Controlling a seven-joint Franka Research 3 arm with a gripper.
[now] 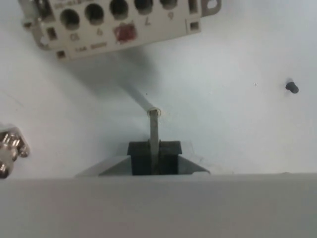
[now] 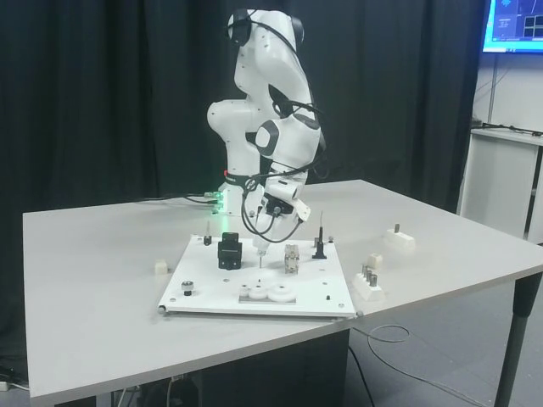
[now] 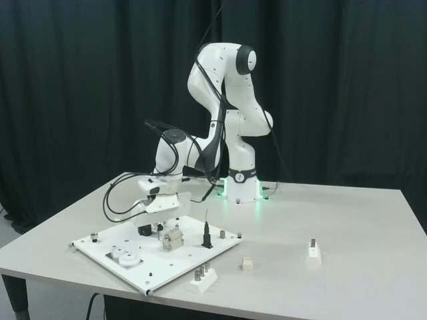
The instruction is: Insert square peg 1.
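Note:
In the wrist view my gripper (image 1: 154, 159) is shut on a thin grey square peg (image 1: 154, 130). The peg points down at the white board (image 1: 233, 124), and its tip meets a small hole (image 1: 154, 112) there. From the first room view the gripper (image 2: 257, 248) hangs low over the middle of the board (image 2: 212, 292), between a black block (image 2: 229, 253) and a connector block (image 2: 293, 259). The second room view also shows the gripper (image 3: 160, 225) just above the board (image 3: 93, 248). How deep the tip sits in the hole I cannot tell.
A multi-hole connector block (image 1: 119, 25) lies close to the hole, with a metal fitting (image 1: 10, 148) and a black stud (image 1: 292, 88) further off. An upright black pin stand (image 2: 320, 246), white gears (image 2: 267, 293), a peg holder (image 2: 370, 284) and small white blocks (image 2: 399, 238) lie around.

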